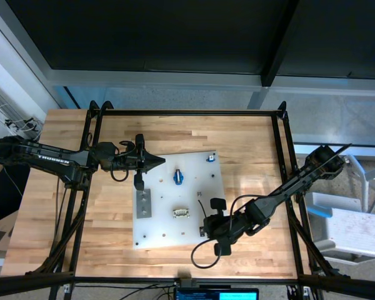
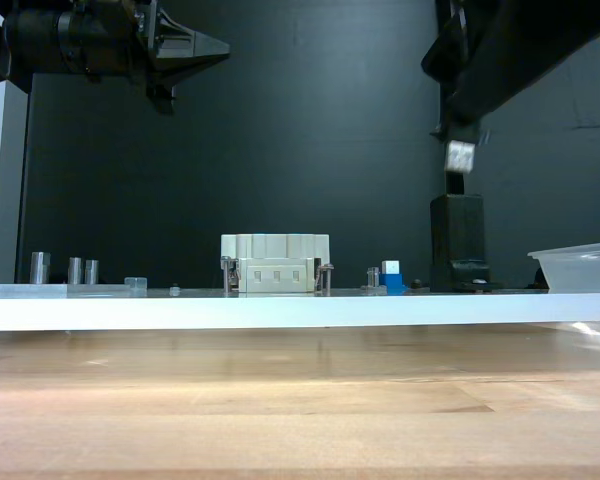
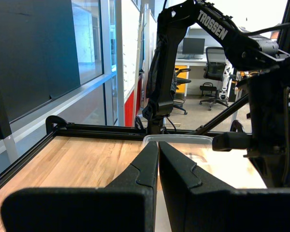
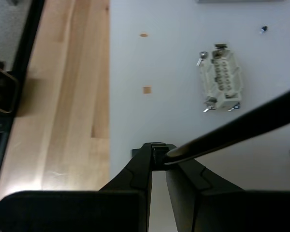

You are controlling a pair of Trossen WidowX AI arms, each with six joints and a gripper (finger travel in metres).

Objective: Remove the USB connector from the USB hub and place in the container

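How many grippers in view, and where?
2. Left gripper hovers shut above the white board's far-left corner; right gripper is over its near-right part, shut on the USB connector. None hidden.

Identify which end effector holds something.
The right end effector, over the board's near side, shut on the USB connector; the left end effector hovers shut, empty, over its far-left corner.

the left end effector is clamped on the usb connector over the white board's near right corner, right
No: it is the right end effector that is shut on the USB connector there, as the right wrist view shows. The left end effector hangs shut and empty over the white board's far left corner.
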